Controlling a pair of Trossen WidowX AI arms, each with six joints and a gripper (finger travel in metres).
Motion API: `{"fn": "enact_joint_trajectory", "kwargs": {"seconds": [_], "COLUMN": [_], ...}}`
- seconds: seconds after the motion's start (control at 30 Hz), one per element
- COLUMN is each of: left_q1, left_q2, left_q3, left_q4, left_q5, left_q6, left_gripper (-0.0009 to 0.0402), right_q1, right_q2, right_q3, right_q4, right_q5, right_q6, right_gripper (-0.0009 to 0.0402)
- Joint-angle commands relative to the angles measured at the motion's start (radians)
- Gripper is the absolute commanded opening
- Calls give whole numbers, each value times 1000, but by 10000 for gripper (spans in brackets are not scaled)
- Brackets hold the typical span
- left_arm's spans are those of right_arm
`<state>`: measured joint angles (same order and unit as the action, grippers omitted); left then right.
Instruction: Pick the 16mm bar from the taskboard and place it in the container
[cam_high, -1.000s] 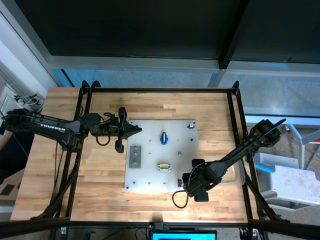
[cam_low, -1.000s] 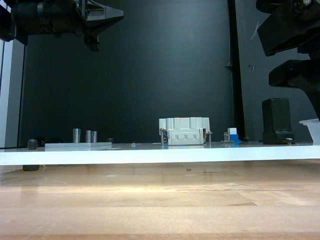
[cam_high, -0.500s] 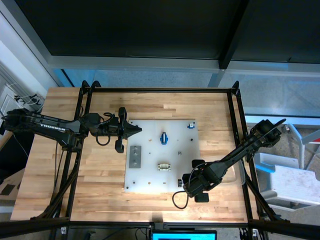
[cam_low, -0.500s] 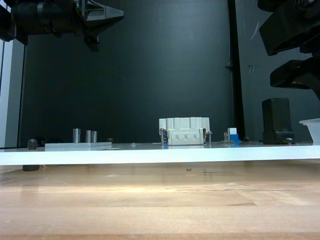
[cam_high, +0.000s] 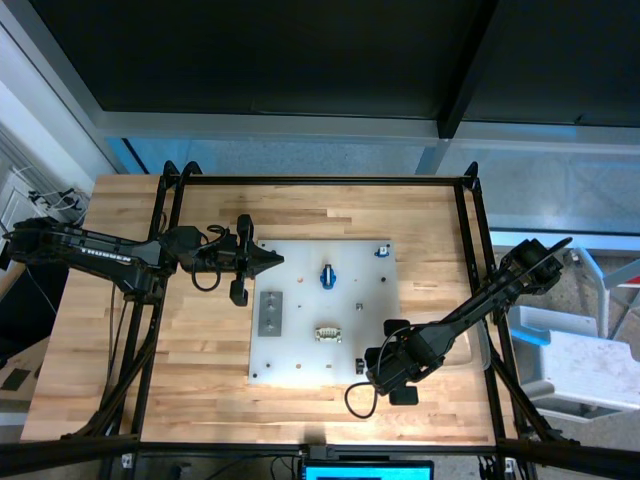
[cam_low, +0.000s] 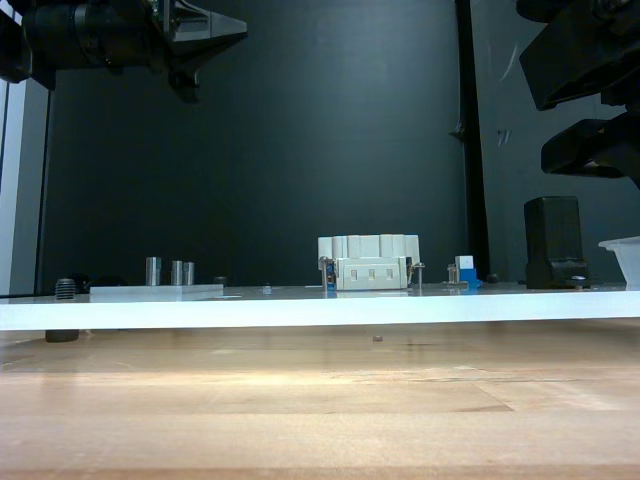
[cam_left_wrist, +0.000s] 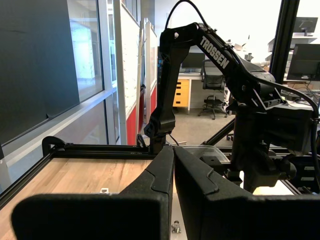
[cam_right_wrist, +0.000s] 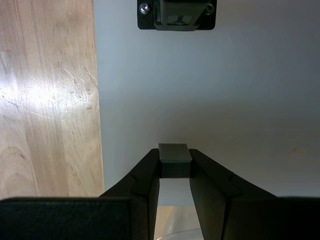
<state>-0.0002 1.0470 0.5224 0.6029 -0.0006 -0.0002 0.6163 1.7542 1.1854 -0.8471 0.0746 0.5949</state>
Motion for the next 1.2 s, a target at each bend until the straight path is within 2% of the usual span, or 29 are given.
{"fn": "enact_joint_trajectory", "kwargs": {"seconds": [0.03, 0.6, 0.9, 1.2], "left_q1": [0, 0, 0, 0], "left_q2": [0, 0, 0, 0], "left_q3": [0, 0, 0, 0], "left_q4": [0, 0, 0, 0], "left_q5": [0, 0, 0, 0], "left_q6": [0, 0, 0, 0], "left_gripper": [0, 0, 0, 0], "right_q1": [0, -1, -1, -1], "right_q2": [-4, -66, -84, -133], "right_q3": [0, 6, 98, 141], "right_q4": [0, -35, -172, -220], "right_q5": [3, 2, 3, 3], "right_q6": [0, -1, -1, 0], "right_gripper": [30, 29, 29, 29]}}
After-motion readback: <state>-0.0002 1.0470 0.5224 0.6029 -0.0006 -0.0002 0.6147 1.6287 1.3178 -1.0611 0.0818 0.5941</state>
